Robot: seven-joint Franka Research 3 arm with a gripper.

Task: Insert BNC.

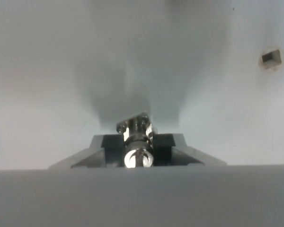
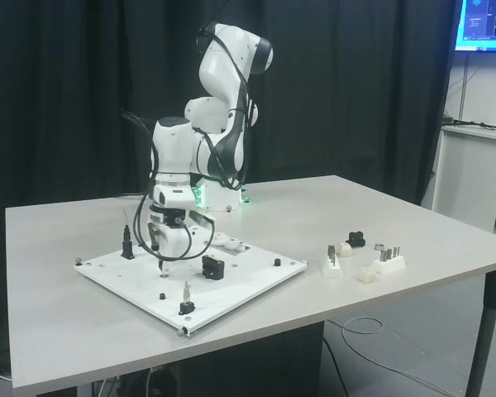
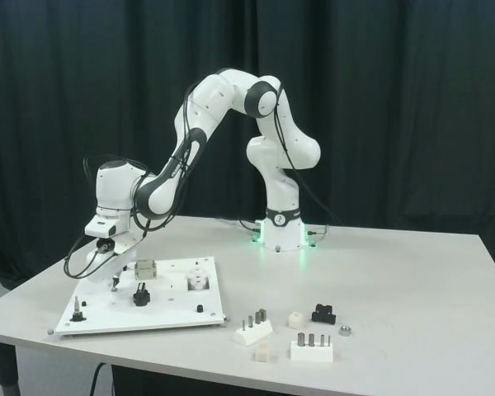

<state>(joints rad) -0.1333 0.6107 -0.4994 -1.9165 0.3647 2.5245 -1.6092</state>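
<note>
My gripper [image 1: 139, 152] is shut on a metal BNC connector [image 1: 136, 128], which sticks out past the fingertips towards the white board [image 1: 52, 94]. In the first room view the gripper [image 2: 162, 258] hangs low over the left-middle part of the board [image 2: 248, 281], pointing straight down. The second room view shows the gripper [image 3: 113, 282] over the board's [image 3: 169, 318] left half. The connector's tip is very close to the board. I cannot tell whether they touch. No socket shows under the tip.
On the board stand a black fixture [image 2: 212, 266], two upright posts [image 2: 127, 245] [image 2: 186, 303], white round parts [image 2: 228, 241] and a grey block [image 3: 144, 269]. A small dark hole [image 1: 270, 57] lies off to one side. White peg holders [image 2: 388, 260] and a black piece [image 2: 355, 239] sit on the table [image 2: 397, 215].
</note>
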